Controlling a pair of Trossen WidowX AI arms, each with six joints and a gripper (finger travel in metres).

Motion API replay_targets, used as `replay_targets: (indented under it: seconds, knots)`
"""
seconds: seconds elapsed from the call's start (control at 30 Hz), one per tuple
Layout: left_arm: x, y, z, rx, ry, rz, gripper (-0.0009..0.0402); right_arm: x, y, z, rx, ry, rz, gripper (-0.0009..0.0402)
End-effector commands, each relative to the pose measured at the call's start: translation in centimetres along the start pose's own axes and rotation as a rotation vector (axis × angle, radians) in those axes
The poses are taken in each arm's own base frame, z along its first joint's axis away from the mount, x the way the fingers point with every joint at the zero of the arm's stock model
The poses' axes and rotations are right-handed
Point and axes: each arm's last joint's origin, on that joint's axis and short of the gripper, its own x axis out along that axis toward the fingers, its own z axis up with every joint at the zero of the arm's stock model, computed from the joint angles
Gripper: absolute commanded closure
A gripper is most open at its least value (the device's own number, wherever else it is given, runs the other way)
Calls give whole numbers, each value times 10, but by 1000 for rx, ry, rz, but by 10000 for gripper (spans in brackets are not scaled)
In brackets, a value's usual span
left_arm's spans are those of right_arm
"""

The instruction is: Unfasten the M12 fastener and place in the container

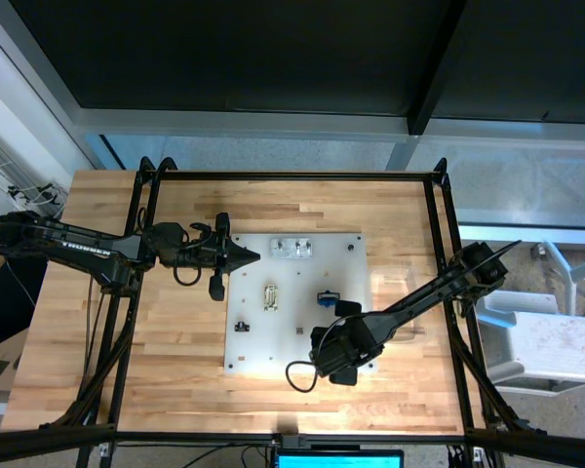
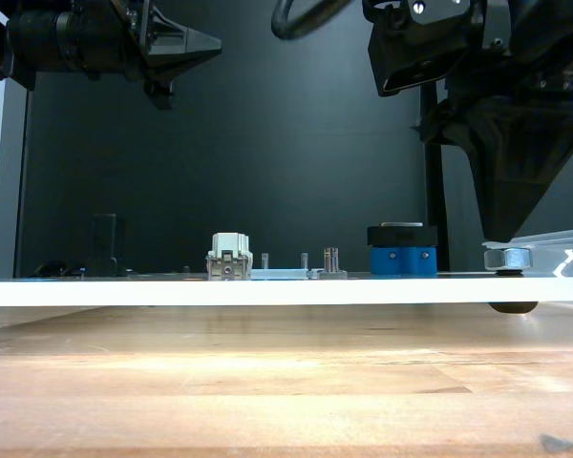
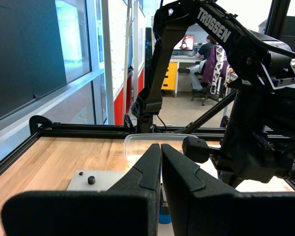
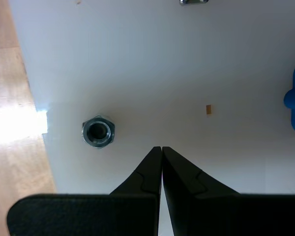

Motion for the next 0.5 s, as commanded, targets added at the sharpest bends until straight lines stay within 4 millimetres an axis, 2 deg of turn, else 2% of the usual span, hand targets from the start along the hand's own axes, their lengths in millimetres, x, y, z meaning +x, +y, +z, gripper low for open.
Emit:
replay_targets:
  seconds: [0.03,0.23,0.5]
  knots:
    - [0,0,0,0,0,0,393,-3,2,0,3,40,89,393]
    - [0,0,0,0,0,0,393,-10,9,2,-18,113,264,393]
    - [0,0,0,0,0,0,393,2,13,5,-75,75,289,393]
